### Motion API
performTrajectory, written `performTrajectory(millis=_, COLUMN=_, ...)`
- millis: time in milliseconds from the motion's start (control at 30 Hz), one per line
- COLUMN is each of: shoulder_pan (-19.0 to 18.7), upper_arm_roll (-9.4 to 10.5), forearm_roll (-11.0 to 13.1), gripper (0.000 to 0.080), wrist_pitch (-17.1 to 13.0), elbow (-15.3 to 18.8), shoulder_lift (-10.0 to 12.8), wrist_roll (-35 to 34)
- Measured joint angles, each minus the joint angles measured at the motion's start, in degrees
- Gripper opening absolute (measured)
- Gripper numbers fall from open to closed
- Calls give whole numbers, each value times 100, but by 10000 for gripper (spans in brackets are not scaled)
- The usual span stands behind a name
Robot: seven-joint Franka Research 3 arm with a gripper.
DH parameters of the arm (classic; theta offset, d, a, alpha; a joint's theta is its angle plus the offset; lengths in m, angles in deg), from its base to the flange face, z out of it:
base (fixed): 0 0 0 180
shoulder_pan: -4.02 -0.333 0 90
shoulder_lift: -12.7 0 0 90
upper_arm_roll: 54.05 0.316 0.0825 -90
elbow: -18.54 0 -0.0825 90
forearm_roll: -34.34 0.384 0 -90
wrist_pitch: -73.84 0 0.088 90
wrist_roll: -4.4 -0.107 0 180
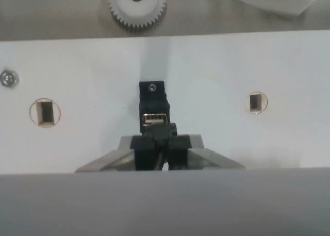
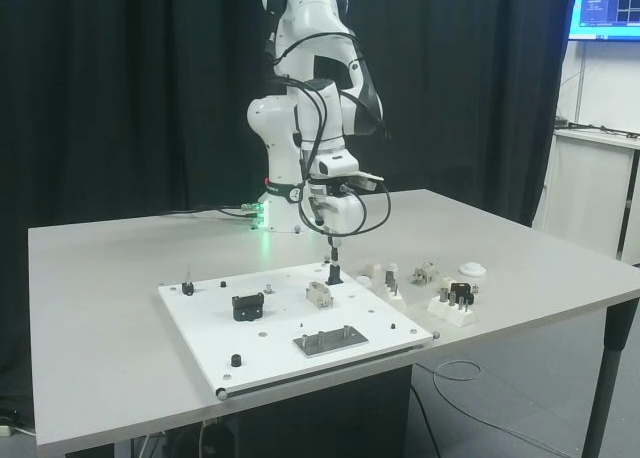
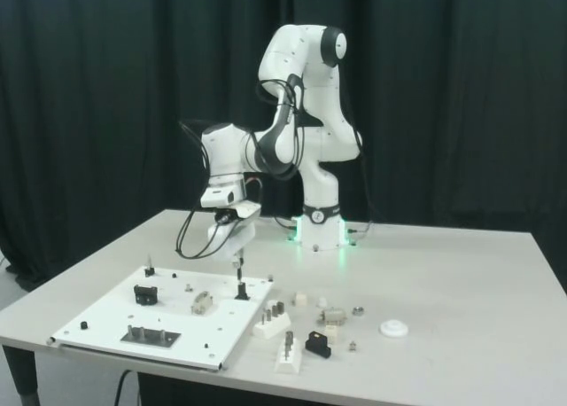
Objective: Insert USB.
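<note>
My gripper (image 1: 160, 143) is shut on the USB plug (image 1: 154, 120), whose metal end sticks out past the black fingertips. The plug hangs just above a small black socket block (image 1: 152, 94) that stands on the white board (image 1: 77, 66). In the first room view the gripper (image 2: 333, 240) points straight down over that block (image 2: 334, 274) at the board's far edge (image 2: 280, 318). The second room view shows the gripper (image 3: 236, 255) a short gap above the block (image 3: 241, 291). A black cable loops from the plug up along the arm.
The board also carries a black block (image 2: 247, 306), a grey connector (image 2: 320, 293) and a metal plate with pegs (image 2: 325, 340). White holders (image 2: 450, 303) and a white gear (image 2: 472, 270) lie on the grey table beside the board. Another white gear (image 1: 136, 6) lies just past the board's edge.
</note>
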Motion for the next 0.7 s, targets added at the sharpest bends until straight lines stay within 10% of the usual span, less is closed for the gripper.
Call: performTrajectory(millis=700, shoulder_pan=-17, upper_arm_roll=10, forearm_roll=-3, gripper=47, wrist_pitch=7, elbow=166, shoulder_lift=-135, wrist_roll=4)
